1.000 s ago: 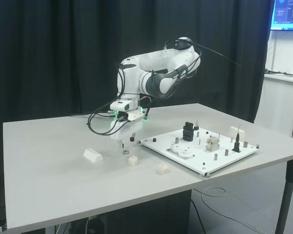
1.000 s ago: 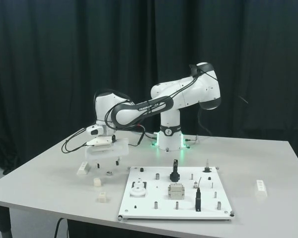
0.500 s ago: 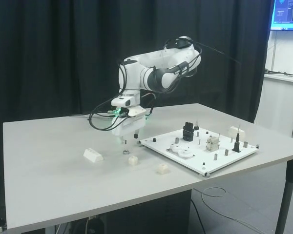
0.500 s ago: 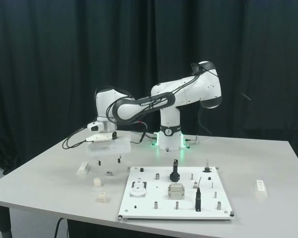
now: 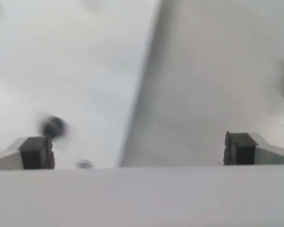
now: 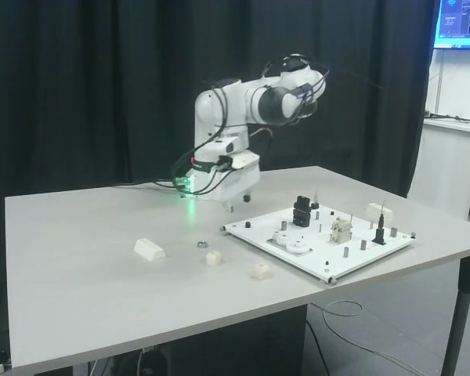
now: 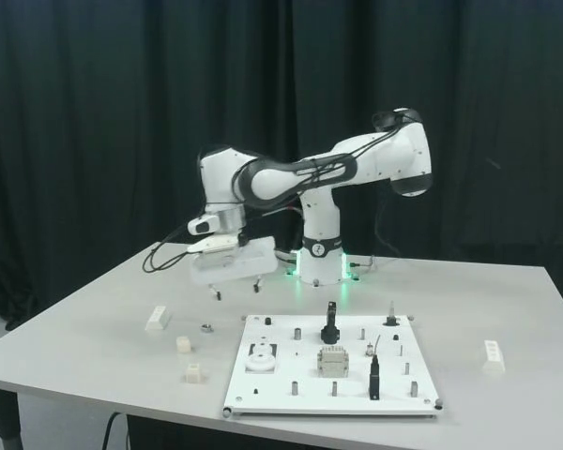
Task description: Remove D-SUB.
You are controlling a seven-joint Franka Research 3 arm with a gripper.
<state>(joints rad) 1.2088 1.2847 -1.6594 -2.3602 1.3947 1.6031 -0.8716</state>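
D-SUB, judging by its look, is the small grey metal-shelled connector block (image 7: 333, 361) sitting upright near the middle of the white assembly board (image 7: 253, 394), between short black pegs. It is probably light, stiff and smooth-sided, seated snugly, so gripping its two long flat faces and pulling straight up seems wise. Hovering above the grey table (image 6: 78, 274), just off the board's edge, the white gripper (image 5: 137, 150) is carrying nothing, its black-padded fingers (image 5: 36, 152) spread wide.
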